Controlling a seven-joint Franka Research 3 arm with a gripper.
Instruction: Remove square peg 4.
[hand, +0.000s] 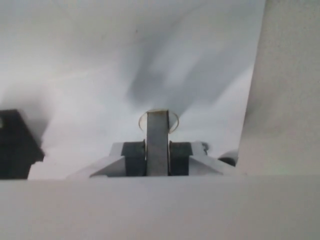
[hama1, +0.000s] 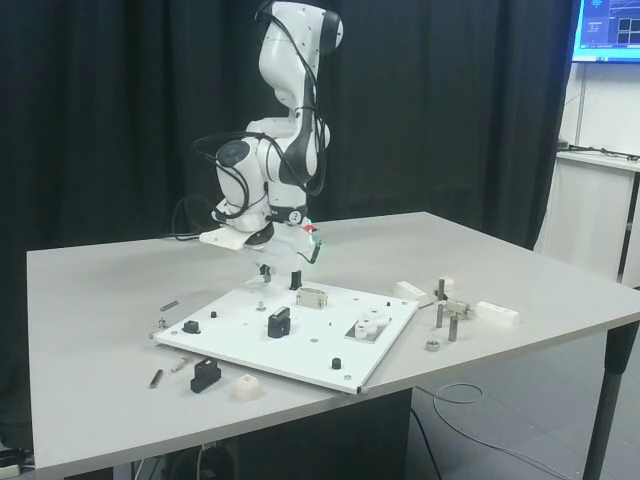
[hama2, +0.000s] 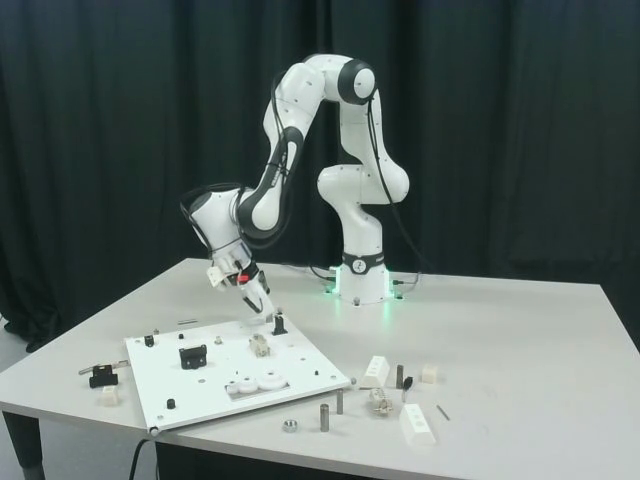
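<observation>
In the wrist view a grey square peg (hand: 157, 145) stands upright between my two dark fingers (hand: 134, 158), and the gripper (hand: 157, 156) is shut on it. Behind the peg's tip a round pale spot (hand: 172, 121) shows on the white board (hand: 100, 75). From the first room view the gripper (hama1: 265, 268) hangs tilted just over the far left edge of the white board (hama1: 300, 345), with the peg's lower end a little above the surface. The second room view shows the gripper (hama2: 262, 302) over the board's (hama2: 215, 368) far edge.
A black post (hama1: 296, 278) stands on the board close beside the gripper, and a black block (hama1: 278, 322) sits near the board's middle. A grey fixture (hama1: 313, 297) and white gears (hama1: 370, 320) also sit on it. Loose pegs and white blocks (hama1: 497, 313) lie on the grey table (hama1: 100, 300).
</observation>
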